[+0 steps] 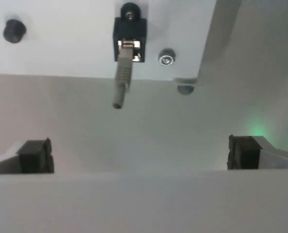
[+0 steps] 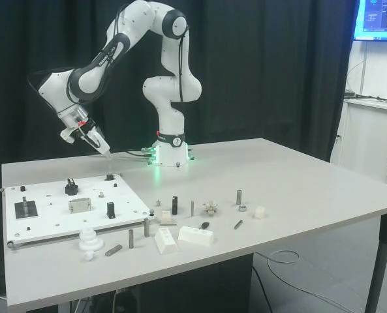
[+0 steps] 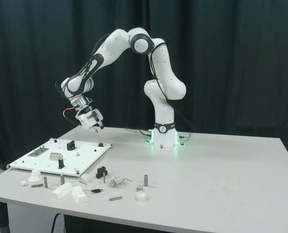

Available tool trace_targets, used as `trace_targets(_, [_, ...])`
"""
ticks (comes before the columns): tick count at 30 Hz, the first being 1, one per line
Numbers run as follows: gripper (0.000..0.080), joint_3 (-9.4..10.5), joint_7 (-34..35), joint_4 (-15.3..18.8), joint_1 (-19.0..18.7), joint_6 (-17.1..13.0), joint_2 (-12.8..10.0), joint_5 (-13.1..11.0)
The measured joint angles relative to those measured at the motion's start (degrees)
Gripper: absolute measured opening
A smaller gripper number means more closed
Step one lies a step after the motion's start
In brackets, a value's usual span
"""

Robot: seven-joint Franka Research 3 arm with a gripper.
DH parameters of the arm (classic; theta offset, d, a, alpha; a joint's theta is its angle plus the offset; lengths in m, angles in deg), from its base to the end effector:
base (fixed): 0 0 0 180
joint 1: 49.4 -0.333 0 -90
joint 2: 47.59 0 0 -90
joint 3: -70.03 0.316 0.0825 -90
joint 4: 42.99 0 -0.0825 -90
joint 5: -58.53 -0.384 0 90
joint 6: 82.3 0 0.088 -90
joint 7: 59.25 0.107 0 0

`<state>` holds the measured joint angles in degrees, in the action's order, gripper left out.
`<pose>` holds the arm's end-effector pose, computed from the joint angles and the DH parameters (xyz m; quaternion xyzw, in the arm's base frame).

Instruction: Remove Ethernet.

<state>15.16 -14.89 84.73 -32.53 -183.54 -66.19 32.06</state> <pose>0.1760 -0.4344 0.2535 -0.3776 0.8746 0.2703 0.1395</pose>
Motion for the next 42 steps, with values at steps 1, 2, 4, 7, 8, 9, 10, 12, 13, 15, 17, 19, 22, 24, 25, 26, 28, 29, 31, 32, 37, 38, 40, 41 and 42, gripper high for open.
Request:
trace_targets(1, [0.0800, -0.10, -0.10, 0.38, 0.00, -0.37, 0.23, -0.03])
trace_targets(2, [0.0800, -0.17, -0.15, 0.75, -0.01, -0.78, 0.49, -0.08])
trace_targets(4, [0.0800, -0.27, -0.16, 1.46, -0.01, -1.43, 0.91, -0.26])
trace_targets(7, [0.0800, -0.30, -0.16, 2.47, -0.02, -2.60, 1.50, -0.77])
trace_targets(8, [0.0800, -0.30, -0.16, 2.81, -0.02, -3.06, 1.66, -0.97])
trace_targets(9, [0.0800, -0.30, -0.16, 3.12, -0.03, -3.43, 1.80, -1.17])
trace_targets(10, [0.0800, -0.30, -0.16, 3.37, -0.04, -3.81, 1.89, -1.37])
trace_targets(12, [0.0800, -0.30, -0.16, 3.86, -0.09, -4.64, 1.99, -1.85])
trace_targets(13, [0.0800, -0.30, -0.16, 4.08, -0.13, -5.05, 2.00, -2.09])
trace_targets(15, [0.0800, -0.29, -0.16, 4.47, -0.21, -5.80, 2.00, -2.45])
trace_targets(17, [0.0800, -0.28, -0.16, 4.72, -0.31, -6.39, 2.00, -2.60])
trace_targets(19, [0.0800, -0.28, -0.16, 4.96, -0.46, -6.97, 2.00, -2.76])
trace_targets(22, [0.0800, -0.28, -0.16, 5.36, -0.74, -7.86, 2.00, -2.88])
trace_targets(24, [0.0800, -0.28, -0.16, 5.58, -0.94, -8.36, 2.00, -2.88])
trace_targets(25, [0.0800, -0.28, -0.16, 5.68, -1.02, -8.58, 2.00, -2.88])
trace_targets(26, [0.0800, -0.28, -0.16, 5.75, -1.10, -8.76, 2.00, -2.88])
trace_targets(28, [0.0800, -0.26, -0.16, 5.87, -1.23, -9.10, 2.00, -2.88])
trace_targets(29, [0.0800, -0.26, -0.16, 5.93, -1.29, -9.27, 2.00, -2.88])
trace_targets(31, [0.0800, -0.26, -0.16, 6.06, -1.41, -9.68, 1.99, -2.88])
trace_targets(32, [0.0800, -0.26, -0.16, 6.14, -1.45, -9.83, 1.99, -2.88])
trace_targets(37, [0.0800, -0.26, -0.15, 6.83, -1.65, -10.87, 1.98, -2.92])
trace_targets(38, [0.0800, -0.26, -0.15, 7.03, -1.68, -11.02, 1.98, -3.00])
trace_targets(40, [0.0800, -0.26, -0.15, 7.43, -1.73, -11.30, 1.98, -3.32])
trace_targets(41, [0.0800, -0.25, -0.15, 7.62, -1.75, -11.45, 1.97, -3.49])
trace_targets(42, [0.0800, -0.24, -0.15, 7.81, -1.77, -11.64, 1.97, -3.63])
